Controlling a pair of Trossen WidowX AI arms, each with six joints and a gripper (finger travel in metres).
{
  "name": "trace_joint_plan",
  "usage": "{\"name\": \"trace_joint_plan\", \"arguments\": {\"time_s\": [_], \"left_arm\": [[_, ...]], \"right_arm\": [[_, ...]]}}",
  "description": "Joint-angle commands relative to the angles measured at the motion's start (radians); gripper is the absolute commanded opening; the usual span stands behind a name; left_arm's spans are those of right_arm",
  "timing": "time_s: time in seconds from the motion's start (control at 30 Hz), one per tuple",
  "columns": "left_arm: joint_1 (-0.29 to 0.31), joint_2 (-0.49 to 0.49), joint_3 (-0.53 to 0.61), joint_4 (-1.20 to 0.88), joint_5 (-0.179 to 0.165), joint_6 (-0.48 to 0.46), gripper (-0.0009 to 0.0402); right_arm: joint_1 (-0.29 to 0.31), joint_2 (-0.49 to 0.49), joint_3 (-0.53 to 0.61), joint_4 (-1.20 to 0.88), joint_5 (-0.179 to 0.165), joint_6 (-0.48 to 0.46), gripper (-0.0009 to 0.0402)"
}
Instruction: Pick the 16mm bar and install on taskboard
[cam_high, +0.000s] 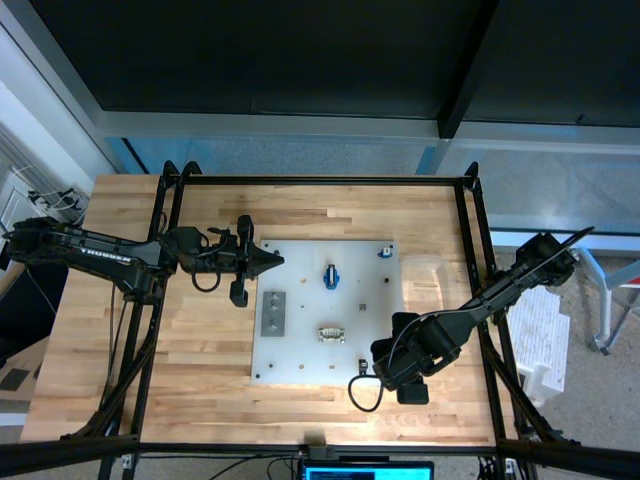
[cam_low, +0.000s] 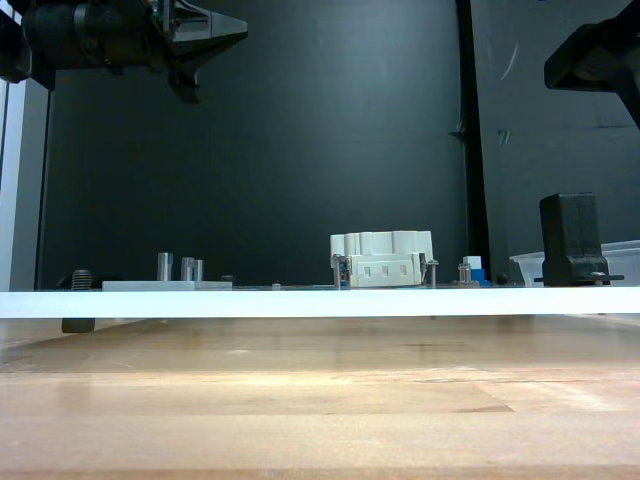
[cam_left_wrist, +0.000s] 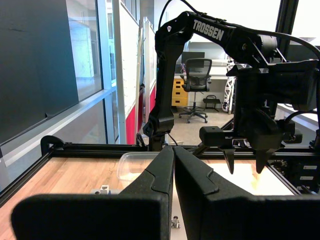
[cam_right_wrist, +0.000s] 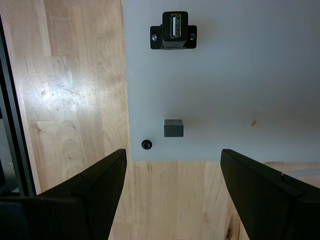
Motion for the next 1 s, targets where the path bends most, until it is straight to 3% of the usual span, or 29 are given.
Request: {"name": "trace_joint_plan", "arguments": {"time_s": [0.03, 0.13, 0.3, 0.4, 0.7, 0.8, 1.0], "left_arm": [[0.0, 0.0, 0.0, 0.0, 0.0, 0.0, 0.0], [0.0, 0.0, 0.0, 0.0, 0.0, 0.0, 0.0], [0.0, 0.0, 0.0, 0.0, 0.0, 0.0, 0.0], [0.0, 0.0, 0.0, 0.0, 0.0, 0.0, 0.0], [0.0, 0.0, 0.0, 0.0, 0.0, 0.0, 0.0], [0.0, 0.0, 0.0, 0.0, 0.0, 0.0, 0.0], [0.0, 0.0, 0.0, 0.0, 0.0, 0.0, 0.0]], "right_arm": [[-0.007, -0.016, 0.0, 0.002, 0.011, -0.023, 0.0263], [-0.03, -0.039, -0.002, 0.002, 0.037, -0.027, 0.0263], [-0.098, -0.084, -0.002, 0.003, 0.048, -0.086, 0.0263], [-0.148, -0.116, -0.005, 0.003, 0.088, -0.149, 0.0263], [-0.302, -0.192, -0.008, 0.021, 0.098, -0.319, 0.0263], [-0.353, -0.213, -0.008, 0.052, 0.121, -0.359, 0.0262], [-0.444, -0.259, -0.009, 0.103, 0.118, -0.449, 0.0232]]}}
